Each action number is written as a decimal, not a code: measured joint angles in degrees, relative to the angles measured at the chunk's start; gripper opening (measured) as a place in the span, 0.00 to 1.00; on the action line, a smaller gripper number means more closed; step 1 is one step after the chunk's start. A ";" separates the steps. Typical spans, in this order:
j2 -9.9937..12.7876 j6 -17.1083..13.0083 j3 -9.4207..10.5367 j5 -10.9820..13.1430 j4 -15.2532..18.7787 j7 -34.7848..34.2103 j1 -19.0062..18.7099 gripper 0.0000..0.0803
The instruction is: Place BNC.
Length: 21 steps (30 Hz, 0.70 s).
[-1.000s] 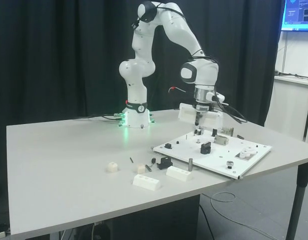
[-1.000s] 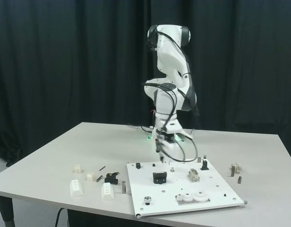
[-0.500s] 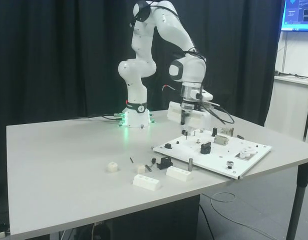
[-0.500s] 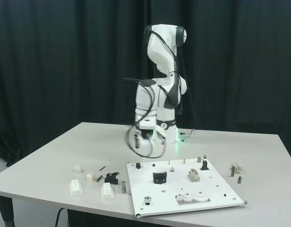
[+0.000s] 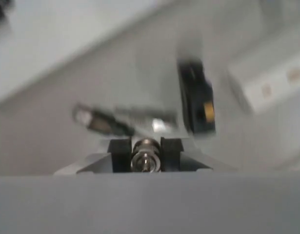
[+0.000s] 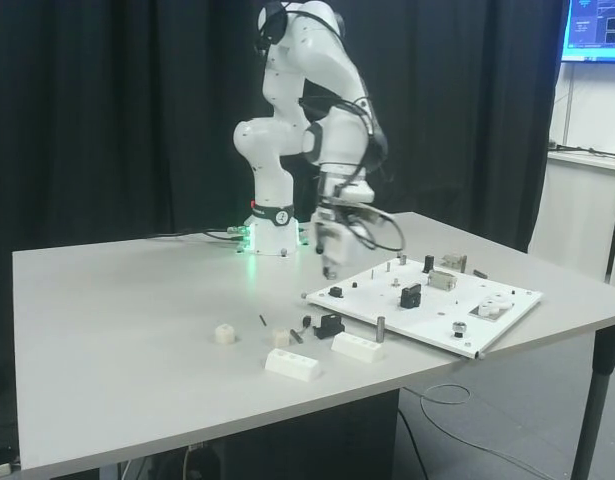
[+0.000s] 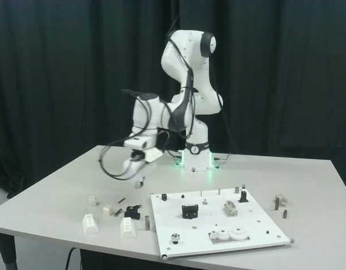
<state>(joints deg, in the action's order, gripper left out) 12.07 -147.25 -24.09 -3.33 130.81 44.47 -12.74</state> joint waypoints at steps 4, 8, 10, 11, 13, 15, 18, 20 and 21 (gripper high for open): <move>1.47 -2.24 -0.61 0.61 -0.89 -2.24 2.61 0.15; 3.27 -4.32 -0.71 1.88 -2.14 -4.14 5.36 0.15; 4.29 -5.15 -0.71 2.89 -2.89 -4.54 6.61 0.15; 4.87 -5.54 -0.72 3.50 -3.36 -4.61 7.22 0.15; 6.06 -6.12 -0.72 4.75 -4.30 -4.63 8.32 0.15; 7.32 -6.47 -0.73 6.12 -5.38 -4.63 9.29 0.15; 9.30 -6.50 -0.73 8.17 -7.17 -4.63 10.52 0.15; 10.81 -6.48 -0.73 9.68 -8.53 -4.63 11.26 0.15; 11.47 -6.45 -0.73 10.36 -9.13 -4.63 11.55 0.15</move>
